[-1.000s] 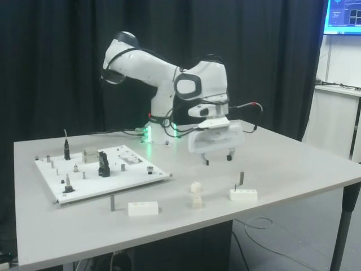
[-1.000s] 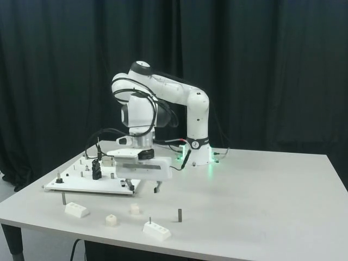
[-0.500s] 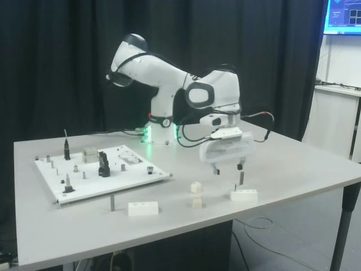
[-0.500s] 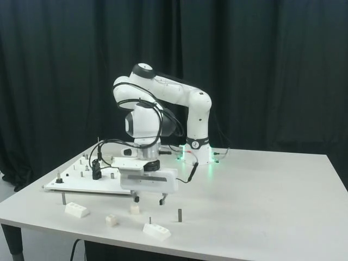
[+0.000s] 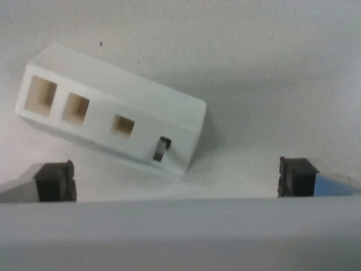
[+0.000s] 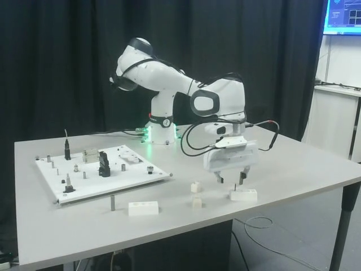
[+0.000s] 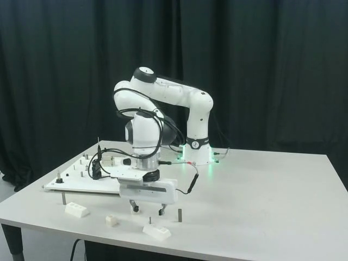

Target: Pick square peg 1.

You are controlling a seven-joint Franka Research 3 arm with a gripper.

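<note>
Square peg 1 (image 6: 242, 178) stands upright on the grey table (image 6: 293, 164), near its front right edge in the first room view, just behind the white holder block (image 6: 243, 195). In the second room view the same peg (image 7: 179, 215) stands just right of that block (image 7: 156, 231), apart from it.

Pincer (image 6: 230, 179) hangs low over this spot, fingers pointing down, spread wide and holding nothing. One fingertip is beside the peg; contact cannot be judged from the room views. In the second room view the pincer (image 7: 147, 209) is just behind the block, with the peg to its right.

Wrist view: the holder block (image 5: 113, 110) lies tilted on the table (image 5: 271, 68), showing three square sockets and, at one end, a small dark pin (image 5: 161, 150). Both black fingertips (image 5: 54, 181) sit well apart, clear of the block. The peg itself is not seen in this view.

Elsewhere on the table: a white board (image 6: 98, 172) with small fixtures at the left, a second white block (image 6: 142, 208) near the front edge, a short grey peg (image 6: 112, 202) upright beside it, and two small white pieces (image 6: 196, 193) between the blocks. Green light shows at the arm's base (image 6: 148, 133).
</note>
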